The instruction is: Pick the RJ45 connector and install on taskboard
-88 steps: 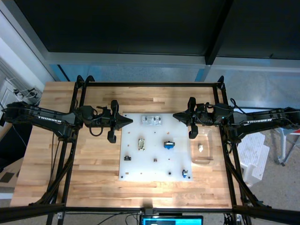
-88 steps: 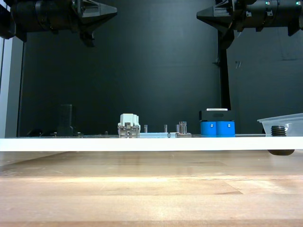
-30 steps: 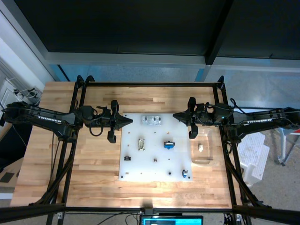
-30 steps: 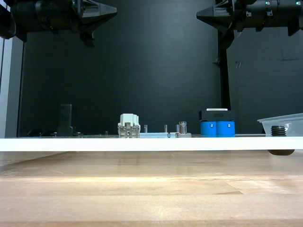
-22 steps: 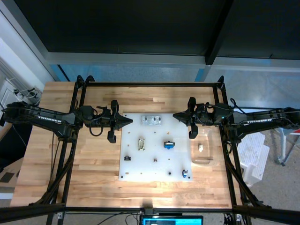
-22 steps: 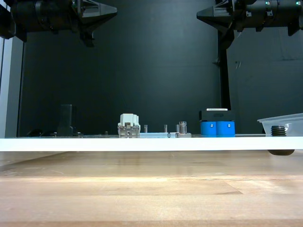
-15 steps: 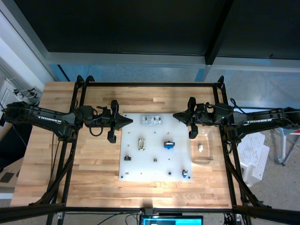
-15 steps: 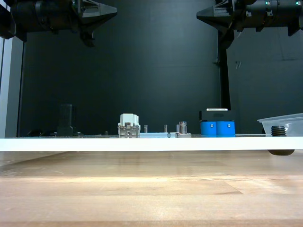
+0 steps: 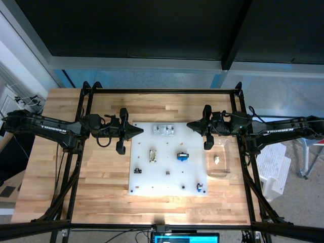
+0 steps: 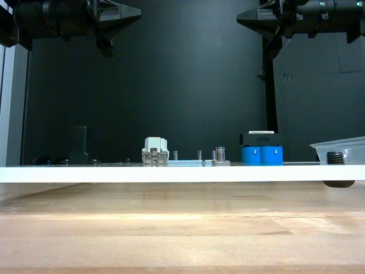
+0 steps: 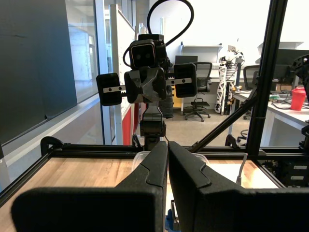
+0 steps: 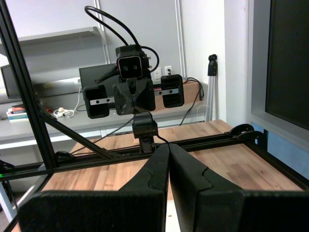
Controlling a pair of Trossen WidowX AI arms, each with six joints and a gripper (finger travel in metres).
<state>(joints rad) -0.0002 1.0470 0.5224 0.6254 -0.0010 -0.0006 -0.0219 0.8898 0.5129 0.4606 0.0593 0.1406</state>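
My left gripper (image 9: 137,130) hangs high over the white board's (image 9: 144,185) far left edge. In the left wrist view its fingers (image 11: 159,162) press together with nothing between them. My right gripper (image 9: 191,125) hangs just as high over the board's far right edge, and it (image 12: 169,146) is shut and empty too. The blue jack (image 9: 201,188) sits at the board's near right corner with a pale, greyish top. I cannot tell whether the connector is in it. The white block (image 9: 216,160) in the clear tray (image 9: 223,174) looks bare.
The board also carries a blue part (image 9: 182,156), a pale connector block (image 9: 152,156) and a metal fitting (image 9: 163,130). The tray (image 10: 342,147) stands just right of the board. Black frame rails (image 9: 162,91) run around the wooden table.
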